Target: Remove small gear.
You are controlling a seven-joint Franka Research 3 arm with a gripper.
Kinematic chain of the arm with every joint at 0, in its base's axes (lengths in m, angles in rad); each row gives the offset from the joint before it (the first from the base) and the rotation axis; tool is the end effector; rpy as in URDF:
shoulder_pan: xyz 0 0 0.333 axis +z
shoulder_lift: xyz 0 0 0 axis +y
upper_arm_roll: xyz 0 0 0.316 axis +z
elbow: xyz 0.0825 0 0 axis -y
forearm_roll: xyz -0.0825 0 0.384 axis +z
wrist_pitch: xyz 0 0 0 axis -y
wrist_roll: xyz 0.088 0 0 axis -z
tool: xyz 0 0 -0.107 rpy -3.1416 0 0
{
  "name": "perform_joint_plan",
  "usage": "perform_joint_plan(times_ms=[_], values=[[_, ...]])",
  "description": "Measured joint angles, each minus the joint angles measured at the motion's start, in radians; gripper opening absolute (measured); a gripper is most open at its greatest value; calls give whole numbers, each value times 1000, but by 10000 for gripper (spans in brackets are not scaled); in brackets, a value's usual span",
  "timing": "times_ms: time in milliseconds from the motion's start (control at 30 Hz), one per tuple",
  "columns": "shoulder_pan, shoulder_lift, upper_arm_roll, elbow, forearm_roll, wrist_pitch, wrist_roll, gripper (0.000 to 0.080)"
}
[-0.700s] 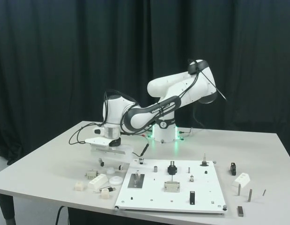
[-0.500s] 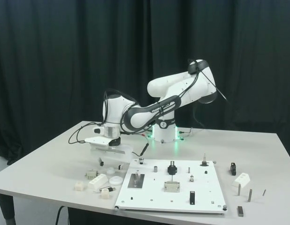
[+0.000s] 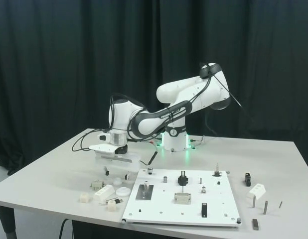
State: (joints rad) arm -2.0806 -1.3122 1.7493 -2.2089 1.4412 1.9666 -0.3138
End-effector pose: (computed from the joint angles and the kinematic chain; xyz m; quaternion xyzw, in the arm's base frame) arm 0.5028 -0.1530 0.1992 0.9222 -0.3831 0.0317 0.0408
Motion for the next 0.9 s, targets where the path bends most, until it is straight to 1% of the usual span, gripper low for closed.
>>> perform_joint_plan(times_ms=[533, 633, 900], values=[[1, 6, -13, 1, 0, -5, 0, 800], [5, 7, -22, 2, 0, -22, 0, 800], [28, 9, -60, 12, -1, -97, 10, 800]])
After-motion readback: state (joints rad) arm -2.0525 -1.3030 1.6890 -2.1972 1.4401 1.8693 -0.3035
